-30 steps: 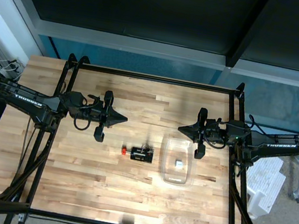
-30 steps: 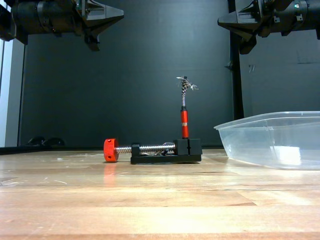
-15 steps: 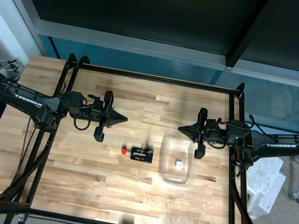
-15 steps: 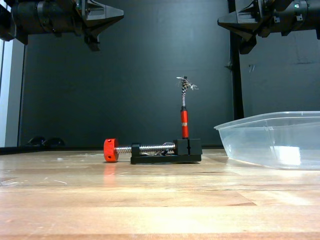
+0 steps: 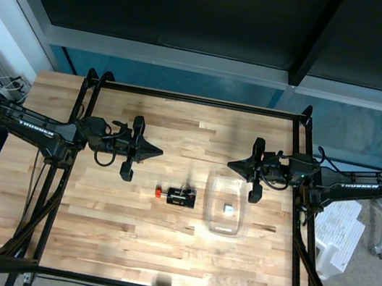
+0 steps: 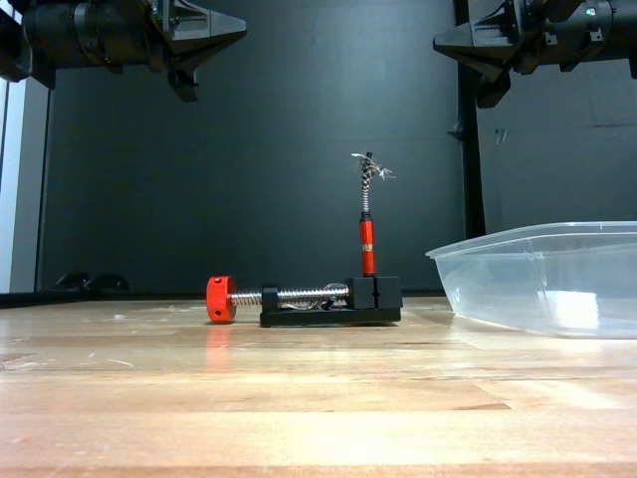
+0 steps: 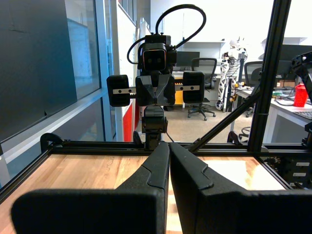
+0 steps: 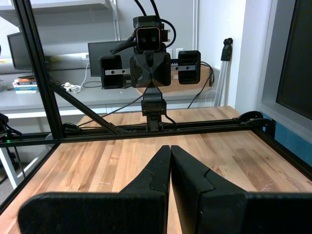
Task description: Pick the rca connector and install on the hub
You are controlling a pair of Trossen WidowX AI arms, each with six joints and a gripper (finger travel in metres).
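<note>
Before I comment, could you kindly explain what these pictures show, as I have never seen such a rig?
Two robot arms stand at the sides of a wooden table. One picture looks down from above, one looks level along the tabletop, and two come from cameras on the arms, each facing the other arm. The left gripper and right gripper hang high above the table, fingers shut, holding nothing. Below lies the hub, a black block with a red knob; what looks like the rca connector, red-sleeved with a frayed wire, stands upright on it. Beside it is a clear plastic tray holding a white cube.
</note>
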